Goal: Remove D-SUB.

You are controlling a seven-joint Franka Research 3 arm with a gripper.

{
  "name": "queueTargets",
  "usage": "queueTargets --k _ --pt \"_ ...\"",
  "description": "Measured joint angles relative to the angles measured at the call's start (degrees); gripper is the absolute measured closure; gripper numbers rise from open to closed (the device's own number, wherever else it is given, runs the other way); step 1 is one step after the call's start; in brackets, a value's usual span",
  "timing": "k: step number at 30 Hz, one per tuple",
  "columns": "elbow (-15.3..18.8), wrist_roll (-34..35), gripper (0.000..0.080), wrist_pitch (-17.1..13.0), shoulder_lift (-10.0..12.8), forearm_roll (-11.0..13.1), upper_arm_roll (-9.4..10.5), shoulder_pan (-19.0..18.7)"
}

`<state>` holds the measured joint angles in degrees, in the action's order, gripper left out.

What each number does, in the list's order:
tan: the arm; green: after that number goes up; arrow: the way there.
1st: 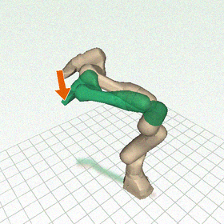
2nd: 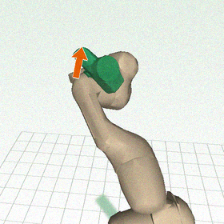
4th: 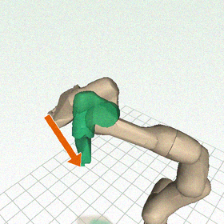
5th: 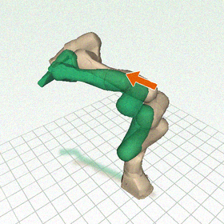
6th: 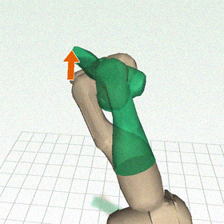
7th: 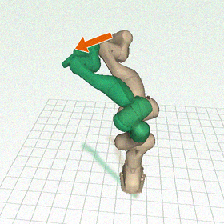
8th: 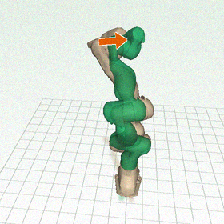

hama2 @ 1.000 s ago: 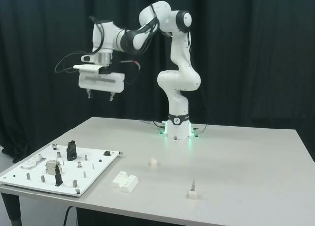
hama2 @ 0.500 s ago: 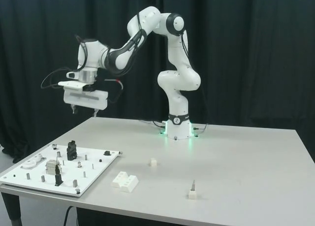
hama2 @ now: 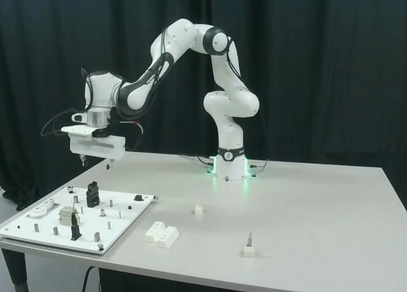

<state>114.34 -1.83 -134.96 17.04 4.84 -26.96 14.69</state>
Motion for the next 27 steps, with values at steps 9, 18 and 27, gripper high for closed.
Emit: queueTargets --k 9,18,27 --pt "-3.40 -3.72 0.0003 0.01 5.30 4.40 -0.26 0.88" --pt "-5.02 -5.15 0.0003 -0.05 8.23 6.54 -0.28 1.38" --pt "-6.11 -5.85 0.0003 -1.17 10.98 8.71 -0.27 1.44"
